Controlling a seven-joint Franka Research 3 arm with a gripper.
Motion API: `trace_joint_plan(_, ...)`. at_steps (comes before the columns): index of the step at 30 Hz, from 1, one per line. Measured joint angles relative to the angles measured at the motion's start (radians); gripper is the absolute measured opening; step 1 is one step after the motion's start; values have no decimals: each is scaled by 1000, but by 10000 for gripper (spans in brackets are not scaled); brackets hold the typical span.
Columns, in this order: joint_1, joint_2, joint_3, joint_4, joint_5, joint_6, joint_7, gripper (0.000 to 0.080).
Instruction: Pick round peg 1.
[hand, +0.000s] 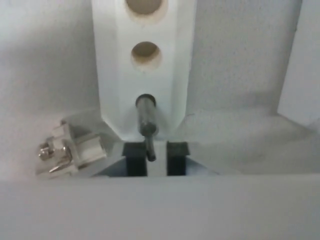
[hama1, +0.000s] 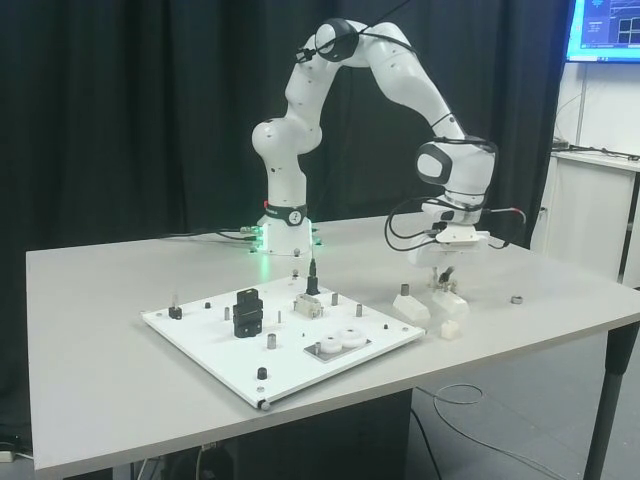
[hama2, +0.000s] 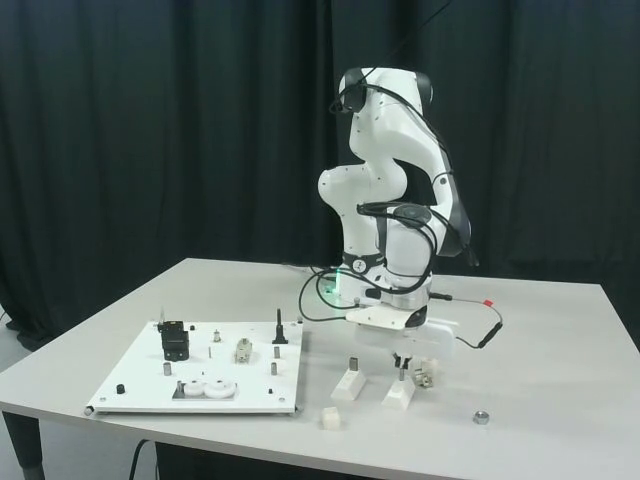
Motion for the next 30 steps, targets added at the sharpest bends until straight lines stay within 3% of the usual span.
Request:
trace_joint_plan(7, -1, 3, 2, 0, 0, 6, -5, 140)
trace_joint_plan(8, -1, 3, 3, 0, 0, 7, -5, 17)
trace_joint_plan(18, -1, -8, 16, 2, 0, 10, -5, 17)
trace_joint_plan(30, 0, -76, 20, 2, 0, -28, -5, 17)
